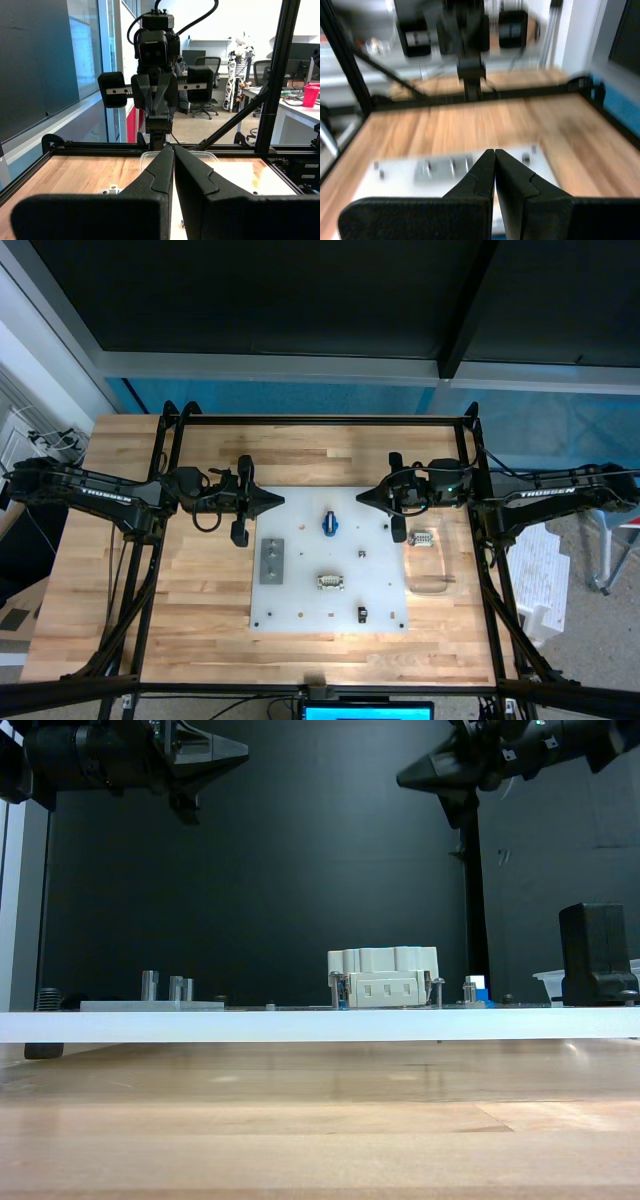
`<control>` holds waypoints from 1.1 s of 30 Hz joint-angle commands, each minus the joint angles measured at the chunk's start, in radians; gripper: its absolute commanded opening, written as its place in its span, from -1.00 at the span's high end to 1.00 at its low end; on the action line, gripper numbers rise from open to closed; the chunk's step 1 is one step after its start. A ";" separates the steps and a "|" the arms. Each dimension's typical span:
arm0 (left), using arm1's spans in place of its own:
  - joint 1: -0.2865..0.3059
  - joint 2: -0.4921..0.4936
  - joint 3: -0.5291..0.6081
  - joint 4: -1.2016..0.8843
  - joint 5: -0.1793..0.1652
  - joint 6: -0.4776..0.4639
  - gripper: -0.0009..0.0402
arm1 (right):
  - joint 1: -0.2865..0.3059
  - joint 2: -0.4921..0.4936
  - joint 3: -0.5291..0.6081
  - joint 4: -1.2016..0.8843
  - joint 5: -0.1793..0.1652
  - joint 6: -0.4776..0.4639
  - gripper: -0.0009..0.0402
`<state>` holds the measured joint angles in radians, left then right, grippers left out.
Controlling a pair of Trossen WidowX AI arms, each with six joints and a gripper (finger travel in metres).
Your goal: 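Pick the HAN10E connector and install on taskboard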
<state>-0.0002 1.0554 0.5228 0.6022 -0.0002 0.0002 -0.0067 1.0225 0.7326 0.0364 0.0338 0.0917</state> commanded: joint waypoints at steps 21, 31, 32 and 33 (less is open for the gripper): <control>0.000 0.000 0.000 0.000 0.000 0.000 0.95 | 0.002 0.001 0.214 -0.975 0.000 0.005 0.96; 0.000 0.000 0.000 0.000 0.000 0.000 0.95 | 0.010 0.056 0.212 -1.179 0.002 0.005 0.96; 0.000 0.000 0.000 0.000 0.000 0.000 0.95 | 0.010 0.065 0.211 -1.194 0.003 0.006 0.96; 0.000 0.000 0.000 0.000 0.000 0.000 0.95 | 0.011 0.072 0.209 -1.205 0.003 0.006 0.96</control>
